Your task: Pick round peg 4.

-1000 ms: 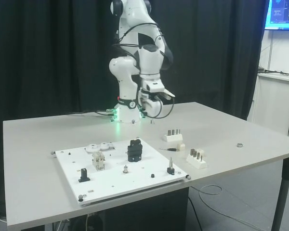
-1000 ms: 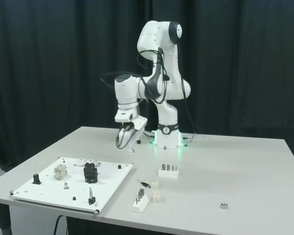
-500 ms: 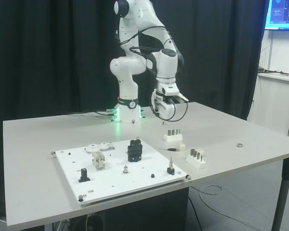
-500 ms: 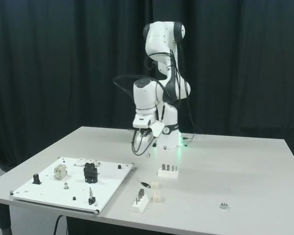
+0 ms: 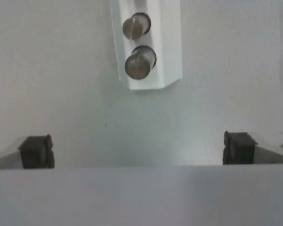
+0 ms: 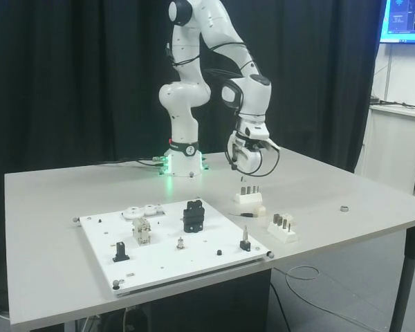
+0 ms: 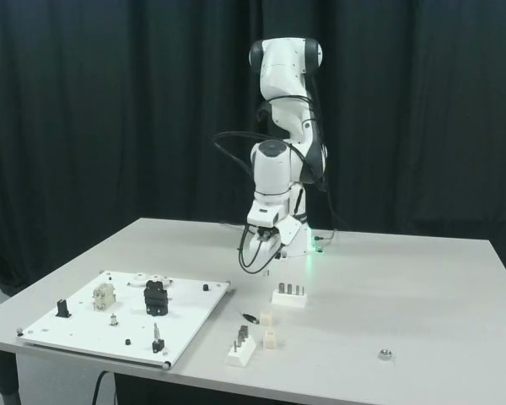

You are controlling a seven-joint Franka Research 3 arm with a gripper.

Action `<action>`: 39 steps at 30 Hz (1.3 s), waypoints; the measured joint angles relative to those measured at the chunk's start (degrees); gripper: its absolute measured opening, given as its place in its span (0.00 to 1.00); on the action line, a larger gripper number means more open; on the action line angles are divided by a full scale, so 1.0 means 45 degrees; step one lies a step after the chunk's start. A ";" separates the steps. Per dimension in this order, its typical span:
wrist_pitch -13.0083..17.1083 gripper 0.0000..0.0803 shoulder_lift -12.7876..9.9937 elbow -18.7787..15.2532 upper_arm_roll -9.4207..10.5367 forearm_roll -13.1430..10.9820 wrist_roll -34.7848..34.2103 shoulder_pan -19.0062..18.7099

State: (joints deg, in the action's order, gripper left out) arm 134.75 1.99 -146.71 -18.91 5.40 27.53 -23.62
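Note:
A white holder [image 5: 151,70] carries upright grey round pegs, and two of them show in the wrist view; the end peg [image 5: 140,62] is the closest to my fingers. My gripper [image 5: 137,149] is open and empty, its black fingertips [image 5: 36,151] wide apart over bare table short of the holder's end. From the room, the gripper [image 6: 243,173] hangs a little above and behind the peg holder [image 6: 249,198]. In the second room view the gripper [image 7: 265,267] sits just left of the holder [image 7: 289,296].
A second white holder with pegs [image 6: 282,228] stands nearer the front edge, with a small block [image 6: 260,209] between the two holders. The white assembly board [image 6: 194,259] with black fixtures lies to the left. A small nut [image 6: 344,207] lies far right.
The arm has swung from near its base out over the table and come down toward the peg holder. The gripper carries nothing throughout.

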 joint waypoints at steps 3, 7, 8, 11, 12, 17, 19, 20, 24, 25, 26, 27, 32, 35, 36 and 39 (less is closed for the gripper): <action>0.0085 1.00 -0.0055 -0.0011 0.0037 0.0211 -0.0493 -0.0158; 0.0192 1.00 -0.0115 -0.0038 0.0089 0.0393 -0.0975 -0.0323; 0.0209 1.00 -0.0135 -0.0043 0.0106 0.0415 -0.1108 -0.0353; 0.0273 1.00 -0.0202 -0.0054 0.0184 0.0466 -0.1540 -0.0391; 0.0305 1.00 -0.0226 -0.0059 0.0220 0.0491 -0.1675 -0.0391; 0.0489 1.00 -0.0353 -0.0102 0.0376 0.0777 -0.2191 -0.0392; 0.0540 1.00 -0.0400 -0.0120 0.0433 0.0916 -0.2384 -0.0392; 0.0570 1.00 -0.0423 -0.0132 0.0464 0.0988 -0.2490 -0.0392; 0.0693 1.00 -0.0528 -0.0186 0.0574 0.1210 -0.2748 -0.0392; 0.0707 1.00 -0.0559 -0.0195 0.0601 0.1248 -0.2809 -0.0392; 0.0713 1.00 -0.0587 -0.0202 0.0624 0.1287 -0.2870 -0.0392; 0.0718 1.00 -0.0617 -0.0204 0.0643 0.1332 -0.2939 -0.0392; 0.0749 1.00 -0.0773 -0.0215 0.0728 0.1554 -0.3358 -0.0391; 0.0774 1.00 -0.0871 -0.0227 0.0790 0.1704 -0.3557 -0.0391; 0.0787 1.00 -0.0902 -0.0232 0.0812 0.1739 -0.3608 -0.0391; 0.0845 1.00 -0.1003 -0.0245 0.0885 0.1824 -0.3758 -0.0389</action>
State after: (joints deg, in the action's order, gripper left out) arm 138.56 -2.52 -147.82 -14.93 13.61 10.62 -25.37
